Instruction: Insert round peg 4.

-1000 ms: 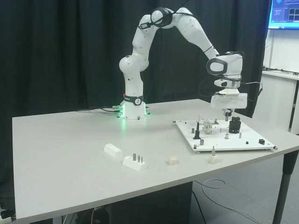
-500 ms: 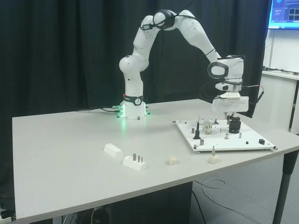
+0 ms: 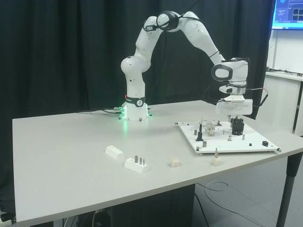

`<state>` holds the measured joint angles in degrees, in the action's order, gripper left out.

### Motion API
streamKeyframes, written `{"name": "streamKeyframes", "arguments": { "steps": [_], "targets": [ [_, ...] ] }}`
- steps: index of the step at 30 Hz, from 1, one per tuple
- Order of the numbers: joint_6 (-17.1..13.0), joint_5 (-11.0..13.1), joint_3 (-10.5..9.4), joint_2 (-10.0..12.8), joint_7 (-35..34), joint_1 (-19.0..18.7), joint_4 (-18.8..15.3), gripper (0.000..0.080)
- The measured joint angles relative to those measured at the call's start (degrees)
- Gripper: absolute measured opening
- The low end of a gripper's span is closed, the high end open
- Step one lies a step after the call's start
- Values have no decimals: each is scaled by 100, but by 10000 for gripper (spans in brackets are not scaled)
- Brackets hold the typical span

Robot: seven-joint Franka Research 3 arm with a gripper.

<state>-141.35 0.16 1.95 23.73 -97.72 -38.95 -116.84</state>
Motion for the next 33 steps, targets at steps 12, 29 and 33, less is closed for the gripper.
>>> {"name": "streamKeyframes", "arguments": {
  "steps": [12, 29, 33],
  "targets": [
    [0, 0, 0, 54, -9, -8, 23, 152],
    [0, 0, 12, 130, -11, -4, 72, 152],
    [0, 0, 16, 144, -11, -3, 80, 152]
  ]
}}
